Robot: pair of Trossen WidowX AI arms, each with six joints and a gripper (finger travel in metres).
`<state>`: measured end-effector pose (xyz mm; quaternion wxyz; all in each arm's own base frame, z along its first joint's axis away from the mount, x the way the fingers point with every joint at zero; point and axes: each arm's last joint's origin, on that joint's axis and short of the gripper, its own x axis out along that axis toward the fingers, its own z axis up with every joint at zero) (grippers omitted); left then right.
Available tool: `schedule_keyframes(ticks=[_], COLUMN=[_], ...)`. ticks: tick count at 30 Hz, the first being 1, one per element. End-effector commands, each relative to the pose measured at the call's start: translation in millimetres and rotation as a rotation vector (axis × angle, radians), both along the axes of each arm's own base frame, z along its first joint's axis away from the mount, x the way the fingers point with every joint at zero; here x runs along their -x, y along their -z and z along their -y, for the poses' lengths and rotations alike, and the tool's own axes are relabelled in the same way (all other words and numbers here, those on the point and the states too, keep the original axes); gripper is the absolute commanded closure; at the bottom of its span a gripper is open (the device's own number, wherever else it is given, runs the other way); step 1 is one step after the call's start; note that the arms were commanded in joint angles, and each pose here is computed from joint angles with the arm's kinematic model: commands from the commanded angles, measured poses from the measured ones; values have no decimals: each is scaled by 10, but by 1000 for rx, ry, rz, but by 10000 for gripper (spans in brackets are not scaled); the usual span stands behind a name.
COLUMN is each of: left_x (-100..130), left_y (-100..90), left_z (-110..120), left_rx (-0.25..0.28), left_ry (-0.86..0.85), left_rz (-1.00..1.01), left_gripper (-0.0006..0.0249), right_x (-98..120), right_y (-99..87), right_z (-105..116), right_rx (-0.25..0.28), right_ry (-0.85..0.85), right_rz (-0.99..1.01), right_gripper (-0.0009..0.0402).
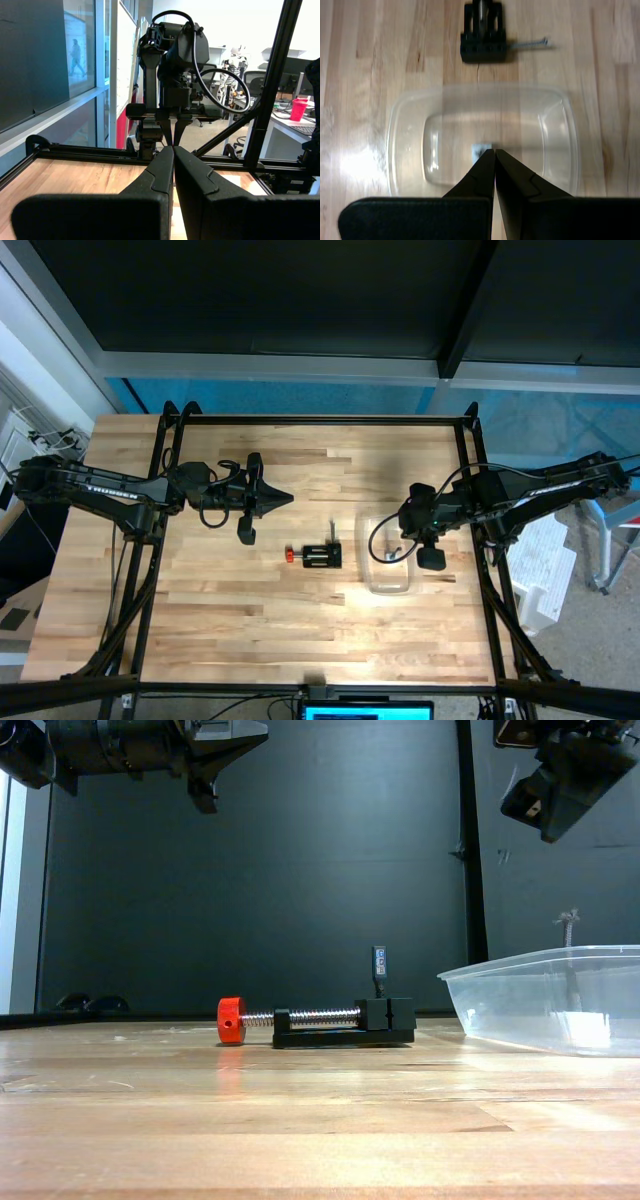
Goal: Pick the usb-c connector and install on the hub
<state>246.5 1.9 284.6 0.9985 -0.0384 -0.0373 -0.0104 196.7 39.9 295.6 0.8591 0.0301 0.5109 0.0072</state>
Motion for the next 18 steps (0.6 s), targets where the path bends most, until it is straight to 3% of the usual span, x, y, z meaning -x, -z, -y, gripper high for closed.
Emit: schedule_keyframes(ticks=[1,18], left_x=[-1,-1], left_y=[0,0], left_z=[-1,-1], left_rx=[0,0], left_ry=[0,0], left_rz=[0,0], left_gripper=[243,243], right_x=[13,55], right_y=[11,31], right_z=[-1,-10], right_rx=[3,16], right_ry=[-2,-10], right_rz=[-16,-61], right_gripper=[393,393])
